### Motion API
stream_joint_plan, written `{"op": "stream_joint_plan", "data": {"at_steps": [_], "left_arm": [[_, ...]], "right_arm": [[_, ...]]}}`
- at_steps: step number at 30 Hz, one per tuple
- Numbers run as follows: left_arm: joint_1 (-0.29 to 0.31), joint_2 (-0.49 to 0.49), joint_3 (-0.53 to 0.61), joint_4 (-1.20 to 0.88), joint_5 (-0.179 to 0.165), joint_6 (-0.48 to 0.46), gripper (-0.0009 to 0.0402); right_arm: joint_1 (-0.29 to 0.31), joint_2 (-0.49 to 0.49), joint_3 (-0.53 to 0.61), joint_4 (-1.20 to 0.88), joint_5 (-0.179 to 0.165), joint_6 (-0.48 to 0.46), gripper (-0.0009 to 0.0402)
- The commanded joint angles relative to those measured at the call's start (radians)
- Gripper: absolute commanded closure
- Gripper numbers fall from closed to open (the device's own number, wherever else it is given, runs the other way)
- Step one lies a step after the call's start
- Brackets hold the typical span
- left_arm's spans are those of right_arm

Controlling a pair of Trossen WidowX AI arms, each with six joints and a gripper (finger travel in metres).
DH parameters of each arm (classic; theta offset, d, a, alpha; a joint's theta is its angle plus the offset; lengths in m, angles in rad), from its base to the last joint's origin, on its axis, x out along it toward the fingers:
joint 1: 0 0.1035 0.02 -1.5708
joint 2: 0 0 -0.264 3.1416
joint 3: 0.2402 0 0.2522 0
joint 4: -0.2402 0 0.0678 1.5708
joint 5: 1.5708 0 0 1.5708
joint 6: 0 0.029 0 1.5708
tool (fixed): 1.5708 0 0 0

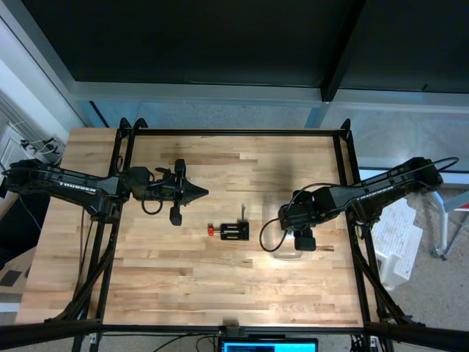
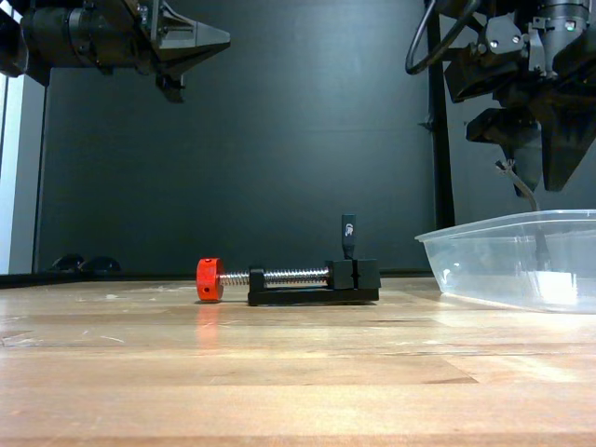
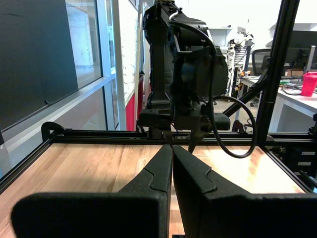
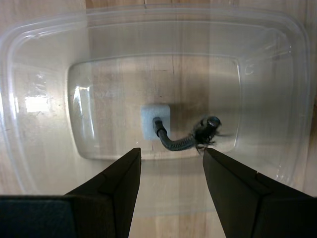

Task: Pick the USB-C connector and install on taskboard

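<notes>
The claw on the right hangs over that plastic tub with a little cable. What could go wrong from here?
The right claw, open above the clear tray, might pinch the curved cable rather than the USB-C connector, so it comes up crooked. It could nudge the tray's walls. A crooked connector may miss the taskboard. The left claw, shut and parked high at the left, seems out of the way.
</notes>
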Motion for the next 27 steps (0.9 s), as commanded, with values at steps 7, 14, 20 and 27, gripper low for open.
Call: {"op": "stream_joint_plan", "data": {"at_steps": [7, 14, 20, 27], "left_arm": [[0.0, 0.0, 0.0, 0.0, 0.0, 0.0, 0.0393], [0.0, 0.0, 0.0, 0.0, 0.0, 0.0, 0.0393], [0.0, 0.0, 0.0, 0.0, 0.0, 0.0, 0.0393], [0.0, 0.0, 0.0, 0.0, 0.0, 0.0, 0.0393]], "right_arm": [[0.0, 0.003, -0.051, 0.069, 0.001, 0.0, 0.022], [0.001, 0.003, -0.092, 0.122, 0.001, 0.003, 0.022], [0.003, 0.017, -0.105, 0.145, 0.002, 0.002, 0.0223], [0.003, 0.043, -0.11, 0.171, 0.002, -0.01, 0.0238]]}}
